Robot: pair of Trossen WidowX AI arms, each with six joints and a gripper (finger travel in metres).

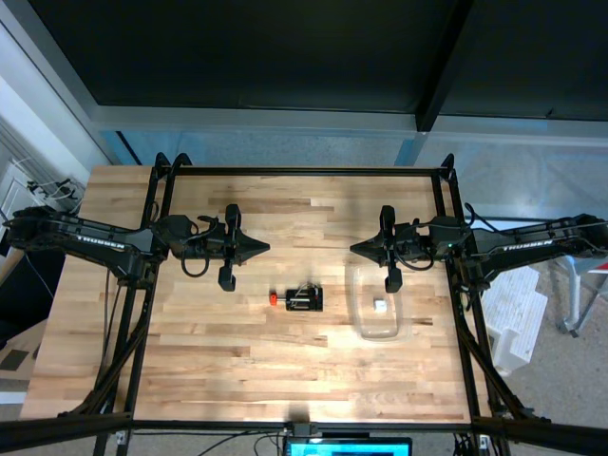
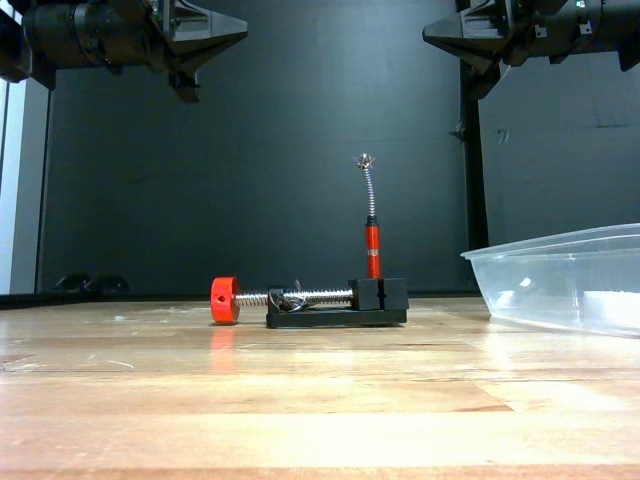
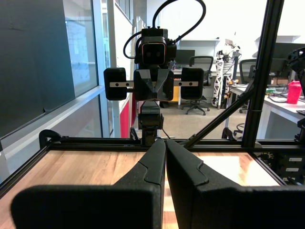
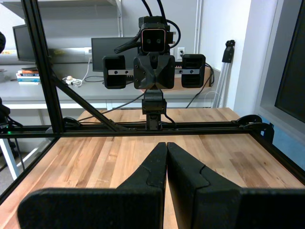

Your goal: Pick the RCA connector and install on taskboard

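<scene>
A: From above, where is the small white piece (image 1: pixel 379 306), probably the RCA connector?

B: It lies in the clear plastic tray (image 1: pixel 366 325), near the right gripper (image 1: pixel 355 249). I cannot tell which way it points. The small black taskboard (image 1: pixel 306 300) has its long axis across the table, with the red stub (image 1: pixel 274 298) toward the left gripper (image 1: pixel 264 248).

A: And the low view?

B: Both arms hang high, I think to leave the board free.

A: The wrist views?

B: On each gripper the fingers (image 3: pixel 147 167) are pressed together and hold nothing.
</scene>
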